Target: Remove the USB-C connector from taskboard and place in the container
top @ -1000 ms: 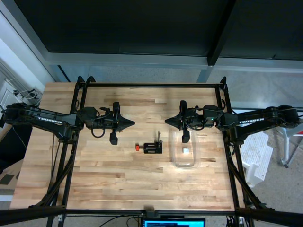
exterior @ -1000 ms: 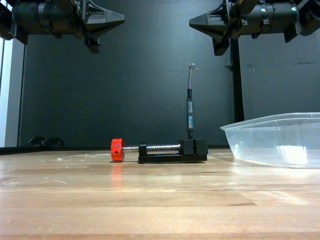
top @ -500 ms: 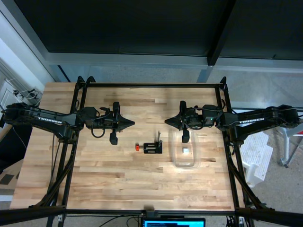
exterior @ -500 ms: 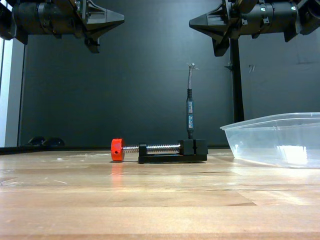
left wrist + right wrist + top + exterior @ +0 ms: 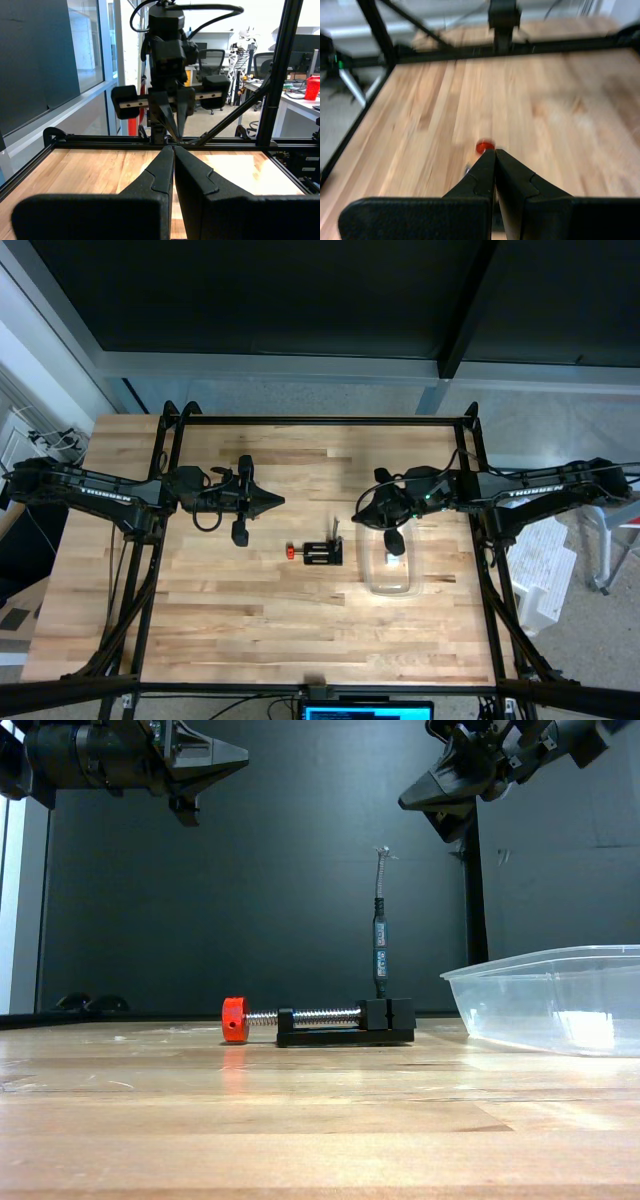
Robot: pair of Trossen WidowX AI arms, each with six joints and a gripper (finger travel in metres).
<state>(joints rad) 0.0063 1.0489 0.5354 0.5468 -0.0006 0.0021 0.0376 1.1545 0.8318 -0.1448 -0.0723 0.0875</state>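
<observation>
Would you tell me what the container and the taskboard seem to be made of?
Container: clear glossy plastic, seen through. Taskboard: probably matte black metal, bare steel screw, red-orange plastic-looking knob. Left gripper hangs above the table; right gripper tilts down near the container.

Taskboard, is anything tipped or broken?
Nothing stands out: the USB-C connector stands upright in the flat taskboard, the container beside it. The left gripper hangs shut at left; the right gripper, shut, tilts down overhead.

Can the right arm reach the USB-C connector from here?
Probably yes: the right gripper, shut, hangs high, right of the USB-C connector, nothing between; it must open first. The left gripper is parked high, leftward, shut.
</observation>
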